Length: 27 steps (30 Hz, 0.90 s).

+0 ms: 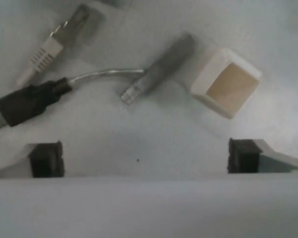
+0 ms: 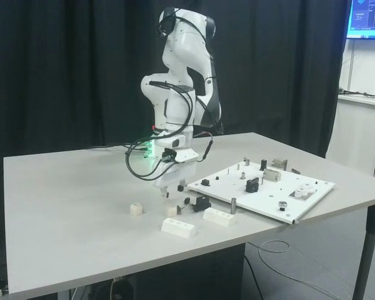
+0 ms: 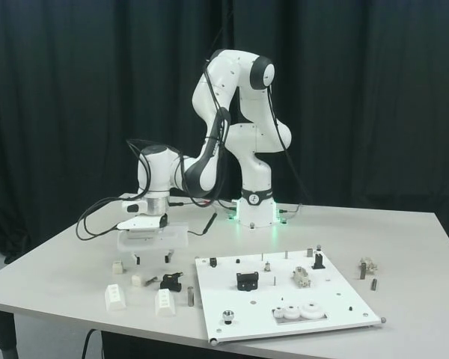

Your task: Remove square peg 1.

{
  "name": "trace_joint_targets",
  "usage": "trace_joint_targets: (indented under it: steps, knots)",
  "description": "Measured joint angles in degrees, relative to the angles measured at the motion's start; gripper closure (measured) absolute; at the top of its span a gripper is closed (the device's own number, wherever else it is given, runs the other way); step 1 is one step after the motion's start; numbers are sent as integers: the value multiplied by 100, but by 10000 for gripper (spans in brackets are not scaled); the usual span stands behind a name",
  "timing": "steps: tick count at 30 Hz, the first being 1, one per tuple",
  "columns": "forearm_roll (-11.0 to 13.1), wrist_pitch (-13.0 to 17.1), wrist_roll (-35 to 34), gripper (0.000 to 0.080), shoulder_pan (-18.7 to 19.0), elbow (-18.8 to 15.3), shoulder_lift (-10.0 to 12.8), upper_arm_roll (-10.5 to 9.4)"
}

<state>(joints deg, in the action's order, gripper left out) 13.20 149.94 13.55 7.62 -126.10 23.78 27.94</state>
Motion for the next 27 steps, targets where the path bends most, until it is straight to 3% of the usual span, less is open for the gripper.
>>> trace_joint_targets:
  steps: [2,3,27]
  knots:
    - [0,-26,0,182,0,37,-1,0]
    - [0,-46,0,35,0,57,-1,0]
    - [0,-649,0,3,-26,554,-13,48]
